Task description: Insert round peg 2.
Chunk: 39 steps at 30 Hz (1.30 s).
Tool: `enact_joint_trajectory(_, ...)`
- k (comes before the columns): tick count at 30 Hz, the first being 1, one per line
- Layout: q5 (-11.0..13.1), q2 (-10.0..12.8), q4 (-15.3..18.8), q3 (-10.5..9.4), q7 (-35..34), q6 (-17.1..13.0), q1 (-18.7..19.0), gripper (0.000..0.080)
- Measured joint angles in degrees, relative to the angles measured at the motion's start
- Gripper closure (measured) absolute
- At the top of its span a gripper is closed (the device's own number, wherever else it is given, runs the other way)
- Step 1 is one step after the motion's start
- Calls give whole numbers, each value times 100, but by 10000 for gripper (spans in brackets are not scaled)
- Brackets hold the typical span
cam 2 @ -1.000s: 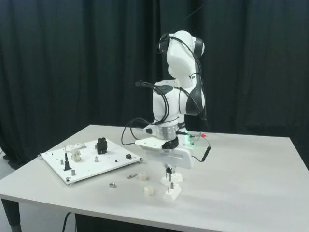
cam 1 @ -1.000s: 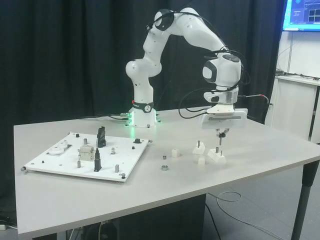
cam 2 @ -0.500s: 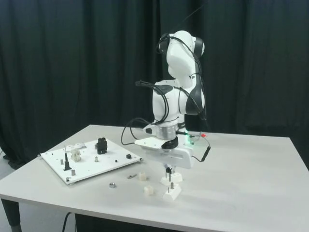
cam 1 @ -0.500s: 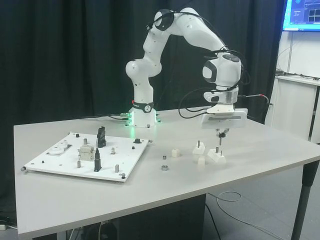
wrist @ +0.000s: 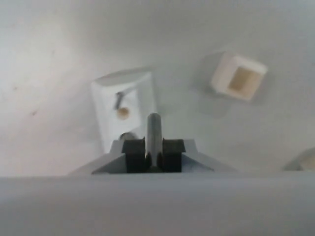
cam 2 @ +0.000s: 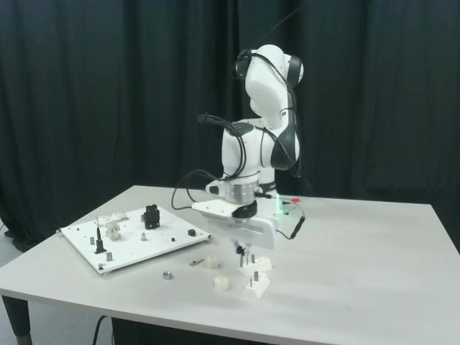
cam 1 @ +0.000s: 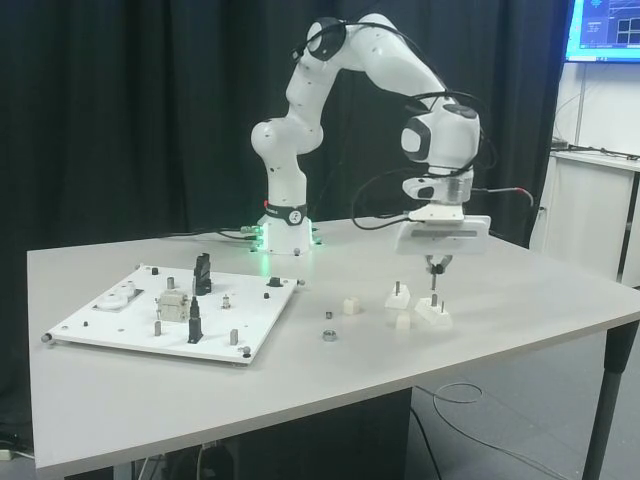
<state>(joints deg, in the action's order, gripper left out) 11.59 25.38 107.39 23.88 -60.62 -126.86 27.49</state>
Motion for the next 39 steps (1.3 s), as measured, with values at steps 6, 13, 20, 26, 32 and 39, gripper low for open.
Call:
enact_joint_trajectory(6, -218, -70, 0, 186, 0, 16, -28, 735)
enact_joint_trajectory(13, -460, -174, 1, 330, 12, 89, -153, 735)
enact_joint_trajectory(20, -689, -315, 9, 338, 223, 155, -408, 735)
enact_joint_trajectory(26, -723, -418, 29, 338, 541, 159, -617, 735)
enact_joint_trajectory(32, -739, -509, 30, 340, 768, 159, -800, 735)
enact_joint_trajectory(39, -920, -590, 19, 375, 948, 157, -1081, 735)
